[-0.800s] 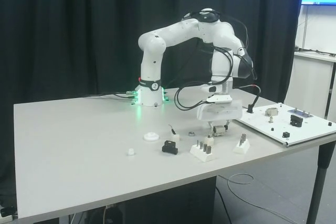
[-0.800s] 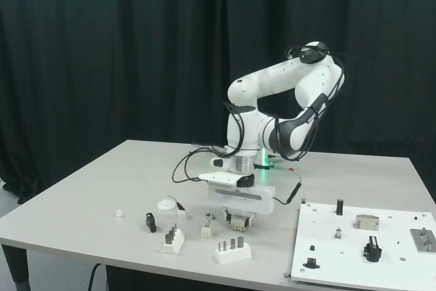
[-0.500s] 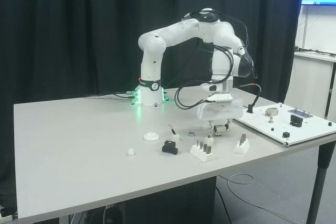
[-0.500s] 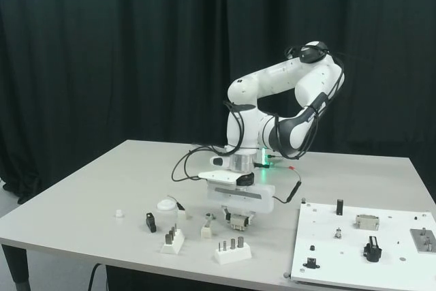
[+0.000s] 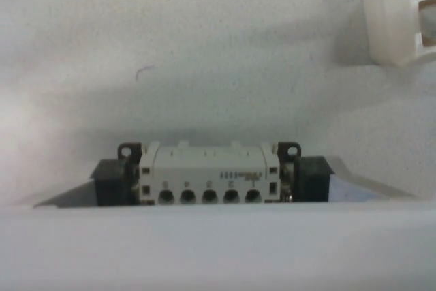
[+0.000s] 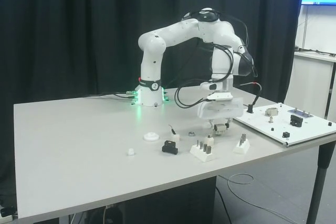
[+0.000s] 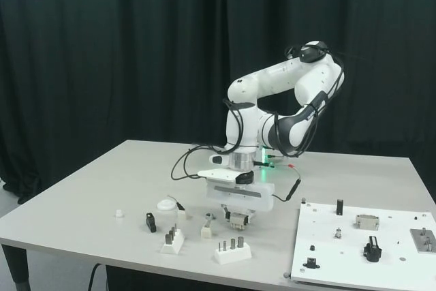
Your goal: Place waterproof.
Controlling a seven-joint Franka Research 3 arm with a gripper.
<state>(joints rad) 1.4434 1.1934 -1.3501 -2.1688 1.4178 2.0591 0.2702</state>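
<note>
White rounded arm (image 6: 178, 30), black joint bands, black cables looping, green-lit base (image 6: 148, 97).

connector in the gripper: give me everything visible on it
The connector is a white block, plastic by its look, wider than tall. One face shows a row of five round sockets with small black print above them. A dark mounting ear with a hole sits at each upper corner. It hangs level, clamped at both ends by the black fingers of the gripper, above the grey table and clear of it, with only the fingers touching it.

matt plastic connector (image 5: 209, 174), smooth matt grey table (image 6: 79, 129)
</note>
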